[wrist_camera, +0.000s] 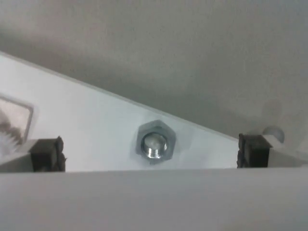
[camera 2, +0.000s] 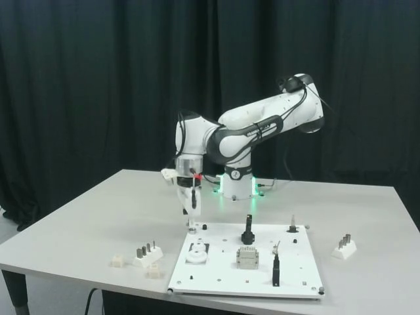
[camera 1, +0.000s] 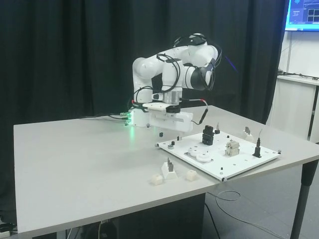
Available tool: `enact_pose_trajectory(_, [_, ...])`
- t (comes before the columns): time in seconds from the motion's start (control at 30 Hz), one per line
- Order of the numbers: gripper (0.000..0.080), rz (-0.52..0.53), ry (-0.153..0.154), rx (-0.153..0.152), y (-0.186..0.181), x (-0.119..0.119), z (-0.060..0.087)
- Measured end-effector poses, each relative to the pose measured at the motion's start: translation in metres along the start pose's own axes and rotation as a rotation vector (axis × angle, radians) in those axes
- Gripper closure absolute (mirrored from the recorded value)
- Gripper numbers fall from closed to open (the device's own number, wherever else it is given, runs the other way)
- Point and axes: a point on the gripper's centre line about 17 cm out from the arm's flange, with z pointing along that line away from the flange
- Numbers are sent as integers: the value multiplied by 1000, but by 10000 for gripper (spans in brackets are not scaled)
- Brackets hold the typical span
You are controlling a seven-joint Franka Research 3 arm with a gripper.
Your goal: Pick bolt 4.
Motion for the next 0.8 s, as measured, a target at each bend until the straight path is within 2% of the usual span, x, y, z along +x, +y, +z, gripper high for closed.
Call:
enact_pose_trajectory(0.4, [3,46,-27,-17,-2,-6,27])
enact_pose_trajectory(0.8, [3,38,-46,-36,-1,-14,42])
